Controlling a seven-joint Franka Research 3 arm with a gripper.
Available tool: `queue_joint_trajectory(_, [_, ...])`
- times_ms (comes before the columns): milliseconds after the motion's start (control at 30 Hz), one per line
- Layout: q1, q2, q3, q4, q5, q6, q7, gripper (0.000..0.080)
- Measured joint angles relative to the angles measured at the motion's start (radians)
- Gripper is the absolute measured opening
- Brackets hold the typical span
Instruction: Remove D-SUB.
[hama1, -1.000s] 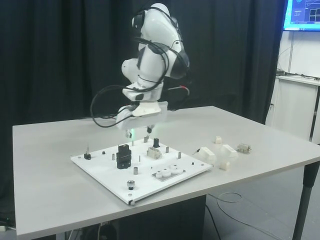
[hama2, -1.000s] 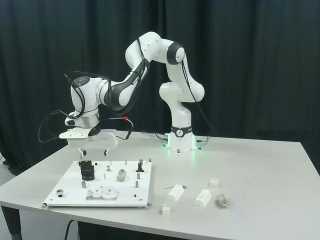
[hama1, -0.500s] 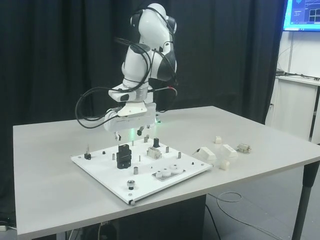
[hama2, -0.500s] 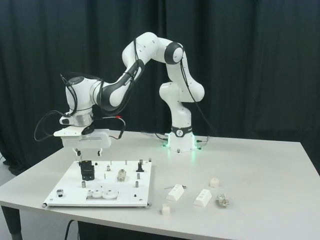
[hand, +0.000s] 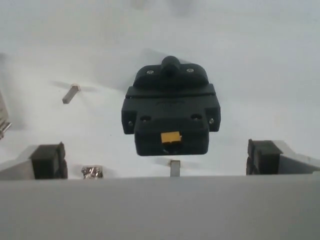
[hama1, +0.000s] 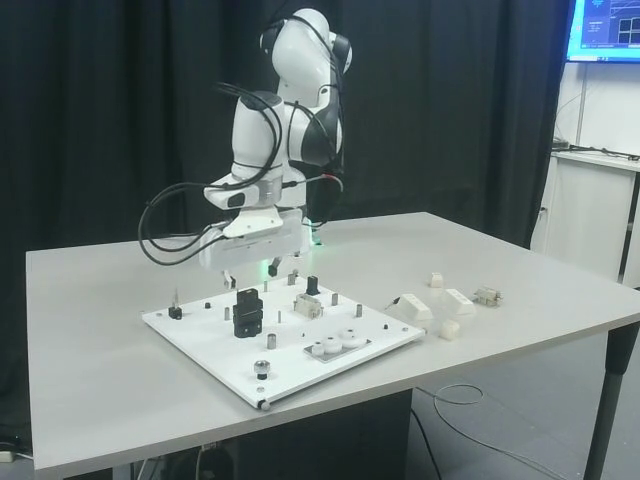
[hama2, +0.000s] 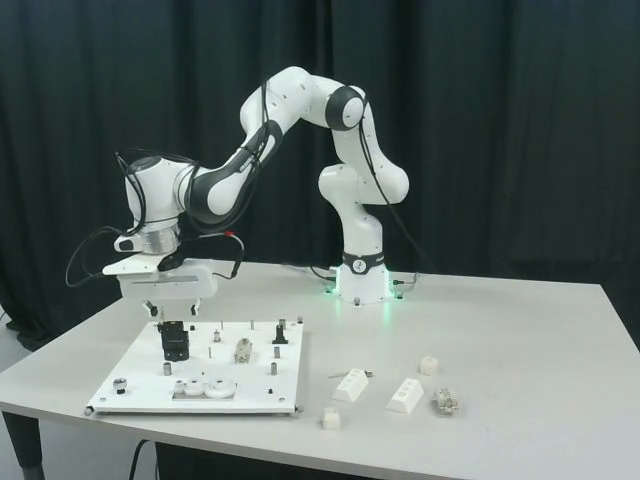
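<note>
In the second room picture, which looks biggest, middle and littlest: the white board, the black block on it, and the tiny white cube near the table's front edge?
1. White board: by far the largest.
2. Black block: medium.
3. Tiny white cube: smallest, though it sits nearer the camera, so it may really be smaller still.

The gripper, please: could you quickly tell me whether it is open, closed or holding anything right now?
Gripper: open and empty, its fingers spread either side of the black connector below.
</note>
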Motion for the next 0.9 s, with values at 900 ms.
queue_joint_trajectory(900, [-0.008,0.049,-0.010,0.000,0.065,0.048,-0.066,0.0800])
